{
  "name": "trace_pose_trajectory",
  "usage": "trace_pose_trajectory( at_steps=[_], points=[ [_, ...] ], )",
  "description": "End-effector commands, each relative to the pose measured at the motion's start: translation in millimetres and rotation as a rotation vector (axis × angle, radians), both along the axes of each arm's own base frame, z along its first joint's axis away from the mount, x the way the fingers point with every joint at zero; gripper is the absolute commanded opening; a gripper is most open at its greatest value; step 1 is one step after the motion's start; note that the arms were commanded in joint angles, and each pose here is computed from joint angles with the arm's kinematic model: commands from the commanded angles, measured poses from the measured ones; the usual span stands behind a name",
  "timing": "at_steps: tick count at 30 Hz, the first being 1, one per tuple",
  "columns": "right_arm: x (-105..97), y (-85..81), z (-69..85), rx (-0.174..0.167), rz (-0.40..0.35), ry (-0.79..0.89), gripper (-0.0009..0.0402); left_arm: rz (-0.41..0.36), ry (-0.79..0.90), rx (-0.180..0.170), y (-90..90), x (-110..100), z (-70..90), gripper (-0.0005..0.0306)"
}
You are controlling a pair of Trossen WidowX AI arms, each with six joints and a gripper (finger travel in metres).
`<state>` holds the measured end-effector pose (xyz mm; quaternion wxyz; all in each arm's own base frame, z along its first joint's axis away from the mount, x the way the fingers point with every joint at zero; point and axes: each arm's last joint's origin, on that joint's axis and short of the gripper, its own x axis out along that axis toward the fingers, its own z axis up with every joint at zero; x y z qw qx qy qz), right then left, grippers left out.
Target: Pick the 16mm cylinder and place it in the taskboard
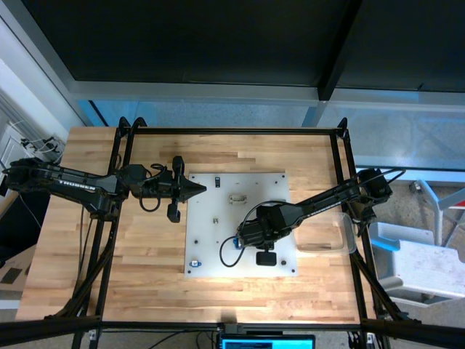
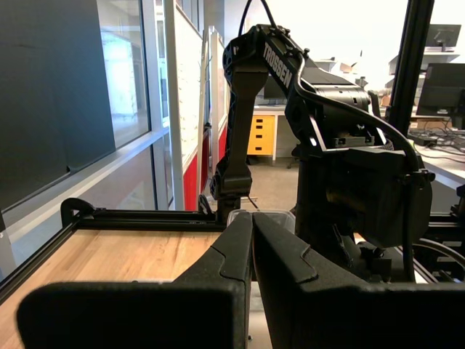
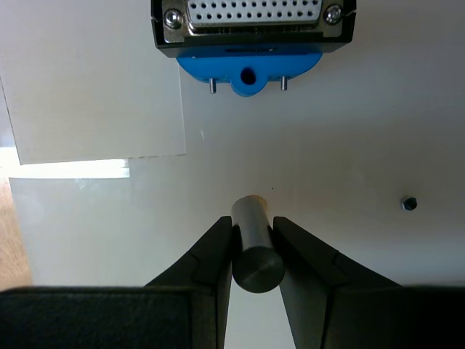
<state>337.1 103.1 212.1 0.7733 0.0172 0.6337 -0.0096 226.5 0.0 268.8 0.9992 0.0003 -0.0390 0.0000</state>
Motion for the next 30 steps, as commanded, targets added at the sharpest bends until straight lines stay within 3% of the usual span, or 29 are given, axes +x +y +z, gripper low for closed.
trace_pose_trajectory(
  at_steps=[1,30],
  points=[
    [-0.7,-0.4,-1.8,-0.002,0.000,0.004,0.0016,0.000,-0.001,0.000,0.0,0.0,0.2,0.0000],
    [-0.2,-2.8,-4.9,-0.008,0.002,-0.004,0.0016,0.000,-0.001,0.000,0.1,0.0,0.2,0.0000]
  ],
)
